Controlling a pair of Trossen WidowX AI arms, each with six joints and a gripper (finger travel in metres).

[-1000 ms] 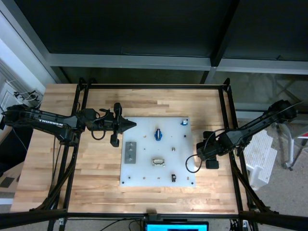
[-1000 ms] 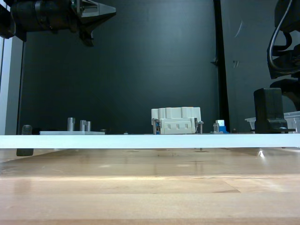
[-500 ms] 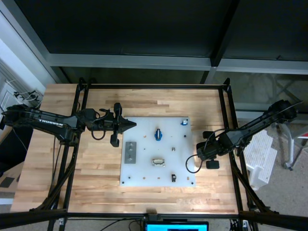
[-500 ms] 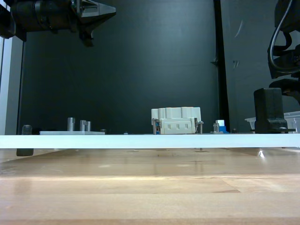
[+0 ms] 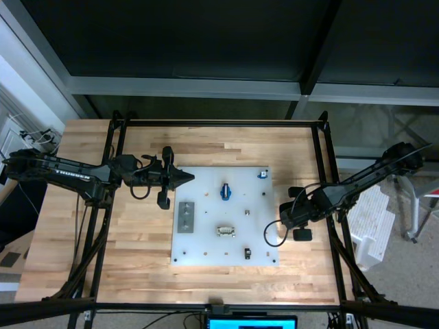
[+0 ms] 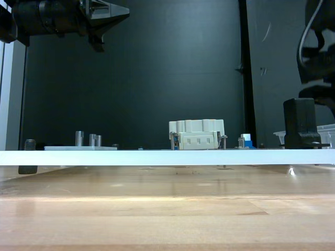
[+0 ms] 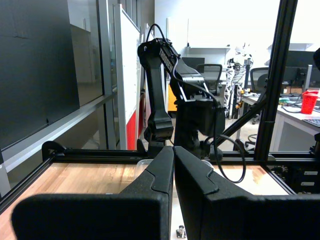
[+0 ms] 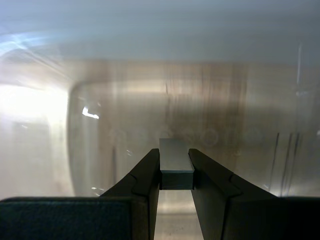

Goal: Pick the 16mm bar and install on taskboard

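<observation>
A short grey 16mm bar [image 8: 176, 162] is held between the fingers of my right gripper [image 8: 176, 172], which is shut on it, with a clear plastic surface blurred behind it. In the high view the right gripper [image 5: 287, 221] hangs just off the right edge of the white taskboard [image 5: 206, 243]; the bar itself is hidden there. My left gripper [image 5: 186, 177] hovers high over the board's back left corner, shut with nothing between its fingers [image 7: 162, 170]. In the low view it shows high up [image 6: 123, 10].
On the board stand a grey block with pegs [image 5: 186, 216], a beige connector [image 6: 196, 135], a blue fitting [image 5: 226, 191] and a black block [image 6: 300, 124]. A black frame rail [image 5: 329, 185] runs along the table's right side. A white bin [image 5: 374, 226] sits beyond it.
The right arm has shifted slightly, rising a little in the low view, with the bar in its gripper. The left arm has not moved.
</observation>
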